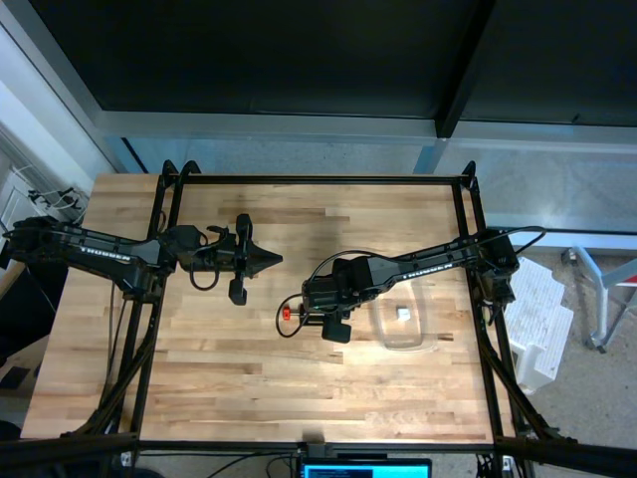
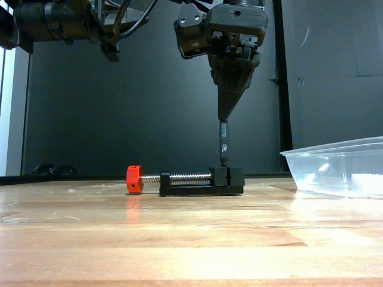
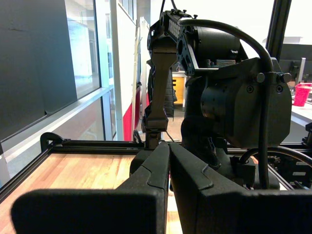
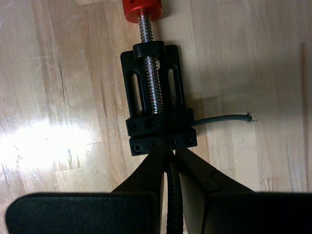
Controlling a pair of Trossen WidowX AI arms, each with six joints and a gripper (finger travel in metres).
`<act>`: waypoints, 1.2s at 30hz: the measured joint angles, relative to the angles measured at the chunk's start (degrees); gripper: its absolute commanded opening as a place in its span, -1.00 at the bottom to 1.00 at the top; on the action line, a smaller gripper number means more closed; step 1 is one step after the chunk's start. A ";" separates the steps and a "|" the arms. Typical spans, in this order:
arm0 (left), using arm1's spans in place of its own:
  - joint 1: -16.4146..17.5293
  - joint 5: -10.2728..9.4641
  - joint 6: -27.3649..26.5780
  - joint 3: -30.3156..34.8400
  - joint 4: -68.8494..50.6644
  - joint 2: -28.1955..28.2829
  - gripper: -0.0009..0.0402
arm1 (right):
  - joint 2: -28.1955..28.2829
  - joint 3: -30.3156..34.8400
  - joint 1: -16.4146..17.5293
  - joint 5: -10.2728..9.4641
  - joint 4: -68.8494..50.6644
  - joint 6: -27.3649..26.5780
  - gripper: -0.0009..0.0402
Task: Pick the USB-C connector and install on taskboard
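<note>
R gripper pinches upright USB-C connector, tip at taskboard slot: keep vertical, press straight down. L gripper raised at left, fingers closed, empty.

My right gripper hangs over the middle of the table, with the USB-C connector upright in its grip. The plug's tip is at, perhaps touching, the taskboard end nearer the tray, which lies to the right. My left gripper hovers well apart, leftward.

Black taskboard bears an orange-red knob; USB-C connector looks dark grey.
</note>
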 measured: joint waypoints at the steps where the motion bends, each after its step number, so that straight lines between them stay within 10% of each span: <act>1: 0.00 0.02 0.02 -0.02 0.00 0.00 -0.96 | -0.02 0.00 0.00 -0.02 -0.02 -0.09 -0.96; 12: 0.00 0.00 0.02 0.00 0.00 0.00 -0.96 | -0.66 -0.17 0.00 -0.11 -0.44 -1.01 -0.85; 28: 0.00 0.00 0.02 -0.02 0.00 0.00 -0.96 | -3.10 -0.33 0.00 -0.26 -0.50 -2.45 0.05; 36: 0.00 0.00 0.02 0.00 0.00 0.00 -0.96 | -8.20 -0.22 0.00 -0.59 -3.82 -4.22 0.18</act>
